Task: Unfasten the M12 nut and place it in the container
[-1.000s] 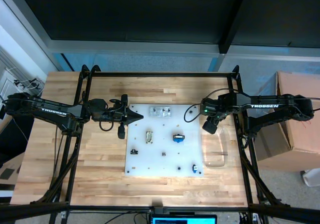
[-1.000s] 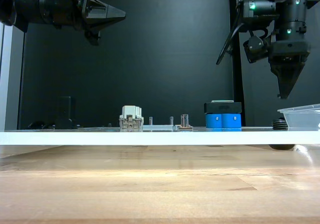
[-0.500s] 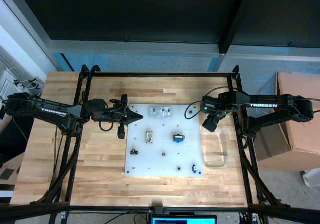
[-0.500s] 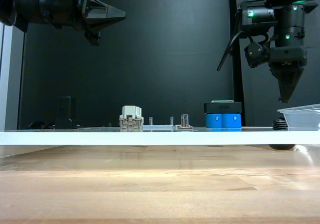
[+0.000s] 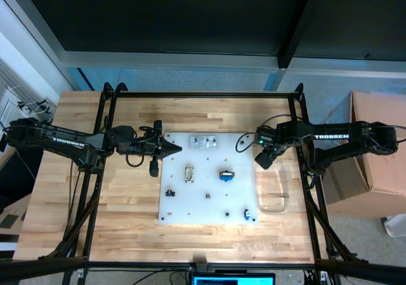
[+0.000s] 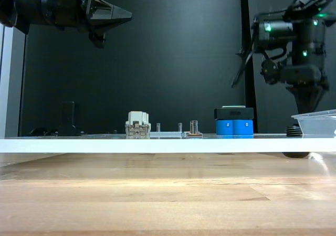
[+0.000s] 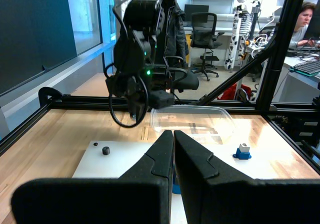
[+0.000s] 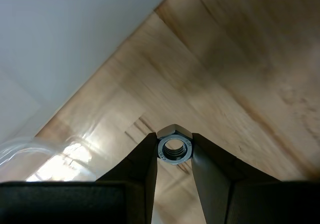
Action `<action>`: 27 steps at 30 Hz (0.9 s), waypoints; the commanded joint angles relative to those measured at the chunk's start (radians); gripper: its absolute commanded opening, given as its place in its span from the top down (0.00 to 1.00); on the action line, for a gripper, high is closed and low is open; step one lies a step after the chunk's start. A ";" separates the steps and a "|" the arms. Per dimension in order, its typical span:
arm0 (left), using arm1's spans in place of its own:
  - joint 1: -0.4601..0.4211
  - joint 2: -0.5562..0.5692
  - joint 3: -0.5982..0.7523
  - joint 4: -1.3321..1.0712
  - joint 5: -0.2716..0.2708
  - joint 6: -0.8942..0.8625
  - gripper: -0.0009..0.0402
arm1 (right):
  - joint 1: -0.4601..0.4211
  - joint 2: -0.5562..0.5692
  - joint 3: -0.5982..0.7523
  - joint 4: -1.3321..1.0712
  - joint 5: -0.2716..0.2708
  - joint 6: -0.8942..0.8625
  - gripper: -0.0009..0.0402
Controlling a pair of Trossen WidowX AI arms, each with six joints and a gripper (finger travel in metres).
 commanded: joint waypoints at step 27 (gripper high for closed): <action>0.000 0.000 0.000 0.000 0.000 0.000 0.98 | 0.000 0.000 -0.120 0.111 -0.008 0.102 0.35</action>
